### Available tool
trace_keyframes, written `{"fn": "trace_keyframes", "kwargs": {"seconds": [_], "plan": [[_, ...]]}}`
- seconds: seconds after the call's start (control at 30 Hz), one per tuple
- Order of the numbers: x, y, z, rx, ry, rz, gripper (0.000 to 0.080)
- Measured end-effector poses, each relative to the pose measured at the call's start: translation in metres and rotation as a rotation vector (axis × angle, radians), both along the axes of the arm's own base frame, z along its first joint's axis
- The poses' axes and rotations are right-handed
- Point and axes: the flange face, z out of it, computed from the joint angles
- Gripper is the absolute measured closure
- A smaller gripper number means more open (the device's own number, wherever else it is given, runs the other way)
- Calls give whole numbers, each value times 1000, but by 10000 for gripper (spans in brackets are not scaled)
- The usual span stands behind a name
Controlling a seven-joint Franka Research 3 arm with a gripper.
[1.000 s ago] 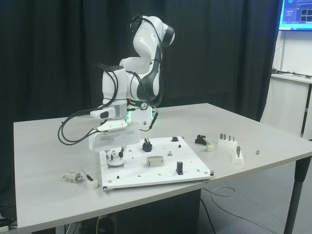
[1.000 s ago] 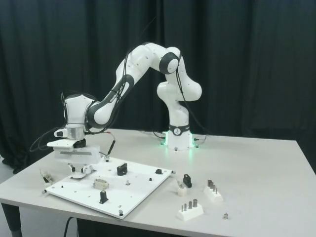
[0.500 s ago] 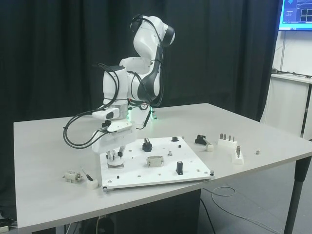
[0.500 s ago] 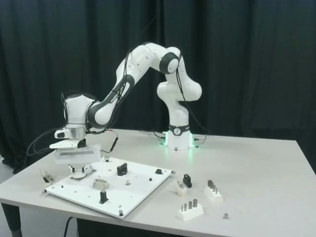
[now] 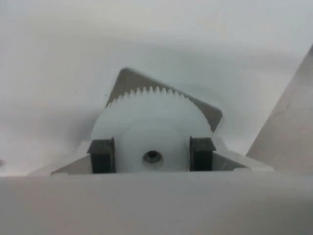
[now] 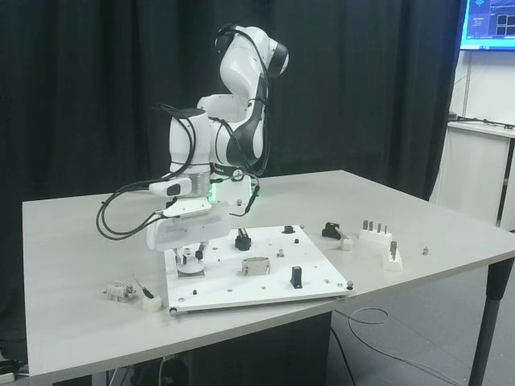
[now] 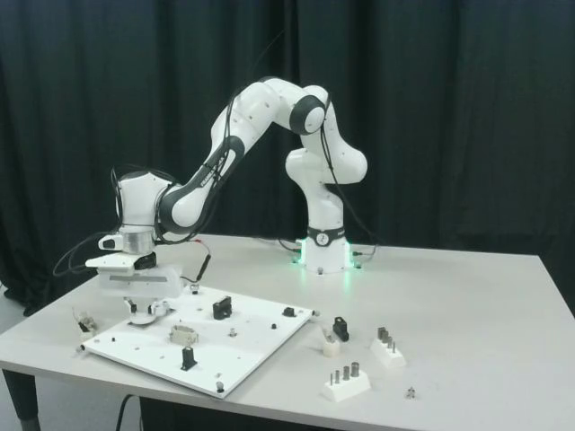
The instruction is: Insert large gear.
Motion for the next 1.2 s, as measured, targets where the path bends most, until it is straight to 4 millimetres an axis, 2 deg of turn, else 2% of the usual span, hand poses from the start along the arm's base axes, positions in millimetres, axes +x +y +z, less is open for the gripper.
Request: {"fn": "trace_keyframes", "kwargs": {"seconds": [0.57, 1.2], "plan": [[-1, -1, 0, 30, -12, -484, 476], [-3, -4, 0, 53, -18, -563, 476]]}}
